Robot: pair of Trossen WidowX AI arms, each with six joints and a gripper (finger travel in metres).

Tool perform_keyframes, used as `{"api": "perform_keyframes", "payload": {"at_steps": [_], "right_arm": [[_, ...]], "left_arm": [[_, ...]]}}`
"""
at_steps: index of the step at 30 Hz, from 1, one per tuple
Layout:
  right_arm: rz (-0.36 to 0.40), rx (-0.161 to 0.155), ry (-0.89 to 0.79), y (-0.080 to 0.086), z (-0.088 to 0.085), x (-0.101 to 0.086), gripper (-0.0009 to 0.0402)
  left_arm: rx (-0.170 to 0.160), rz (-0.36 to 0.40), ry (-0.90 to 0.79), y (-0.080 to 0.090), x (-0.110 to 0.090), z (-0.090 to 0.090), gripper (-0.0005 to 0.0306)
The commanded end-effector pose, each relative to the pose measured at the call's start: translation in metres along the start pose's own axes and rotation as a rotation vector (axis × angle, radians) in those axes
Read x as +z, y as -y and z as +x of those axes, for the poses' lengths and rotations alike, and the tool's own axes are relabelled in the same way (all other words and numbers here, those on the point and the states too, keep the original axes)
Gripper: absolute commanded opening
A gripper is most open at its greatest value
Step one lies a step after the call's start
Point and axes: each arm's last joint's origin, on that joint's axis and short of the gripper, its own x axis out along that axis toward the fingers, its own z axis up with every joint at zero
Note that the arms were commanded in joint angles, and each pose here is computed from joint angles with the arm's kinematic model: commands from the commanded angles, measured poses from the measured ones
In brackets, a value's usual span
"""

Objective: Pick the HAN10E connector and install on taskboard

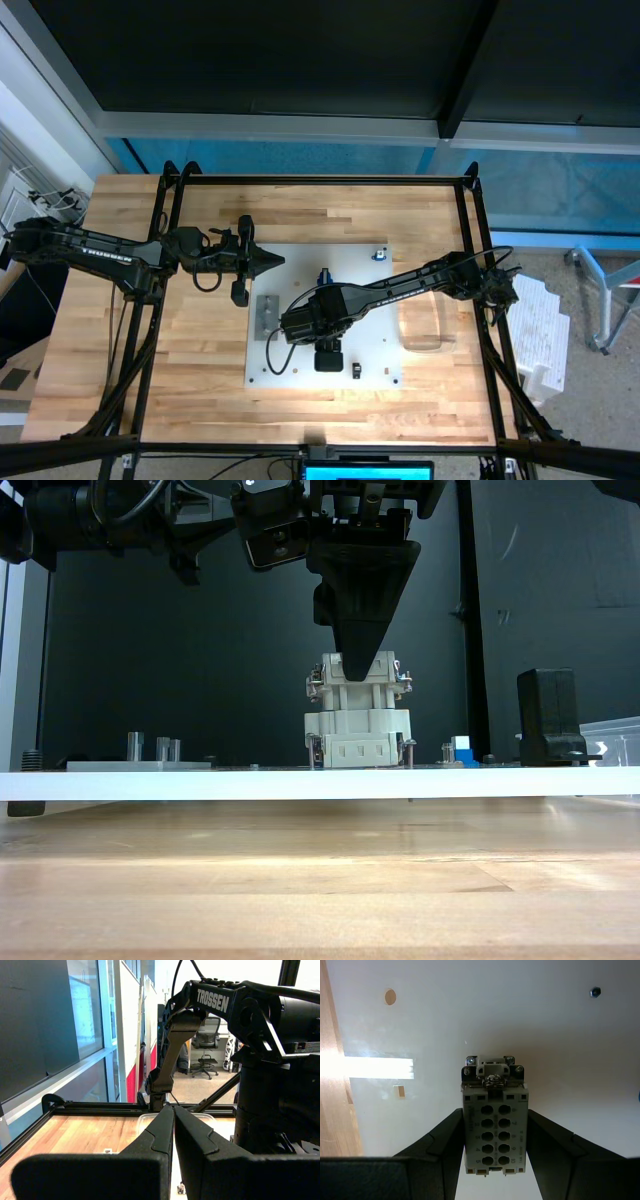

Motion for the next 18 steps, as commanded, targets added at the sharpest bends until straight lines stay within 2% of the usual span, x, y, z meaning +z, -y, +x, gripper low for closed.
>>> {"api": "perform_keyframes", "payload": {"at_steps": [1,8,18], "right_arm": [[0.0,-0.006,0.006,0.0,0.001,0.001,0.0028],[0.001,0.001,0.024,-0.001,0.005,0.002,0.0028],[0.0,-0.004,0.021,-0.001,0.012,0.001,0.0028]], "left_arm": [[0.0,0.0,0.0,0.0,0.0,0.0,0.0001],[0.0,0.0,0.0,0.0,0.0,0.0,0.0001],[0.0,0.0,0.0,0.0,0.0,0.0,0.0001]]}}
